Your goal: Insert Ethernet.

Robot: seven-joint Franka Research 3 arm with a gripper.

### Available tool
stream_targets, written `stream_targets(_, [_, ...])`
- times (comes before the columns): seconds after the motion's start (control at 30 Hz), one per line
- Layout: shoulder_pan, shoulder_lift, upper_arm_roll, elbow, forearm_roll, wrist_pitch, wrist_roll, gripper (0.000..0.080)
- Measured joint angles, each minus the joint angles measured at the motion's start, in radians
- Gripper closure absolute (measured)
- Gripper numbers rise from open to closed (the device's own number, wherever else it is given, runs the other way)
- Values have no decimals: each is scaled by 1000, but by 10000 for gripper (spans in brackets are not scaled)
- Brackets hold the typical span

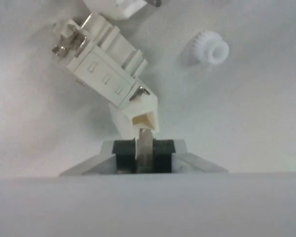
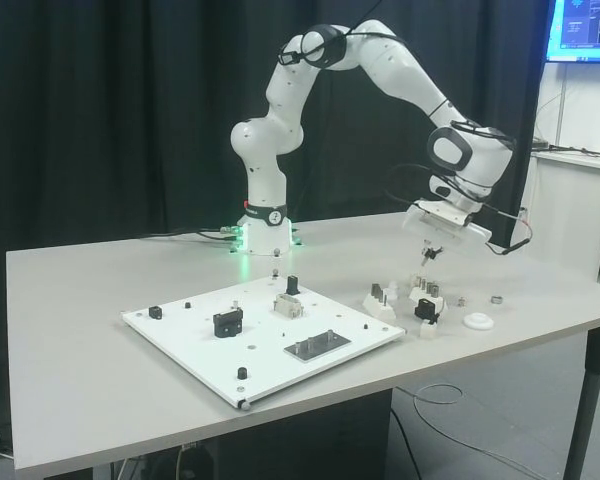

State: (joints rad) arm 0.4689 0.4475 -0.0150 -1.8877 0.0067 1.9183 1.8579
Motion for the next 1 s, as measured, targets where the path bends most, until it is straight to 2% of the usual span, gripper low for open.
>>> stream_targets(1.0, [-1,0,0,7,0,-5,-15,736])
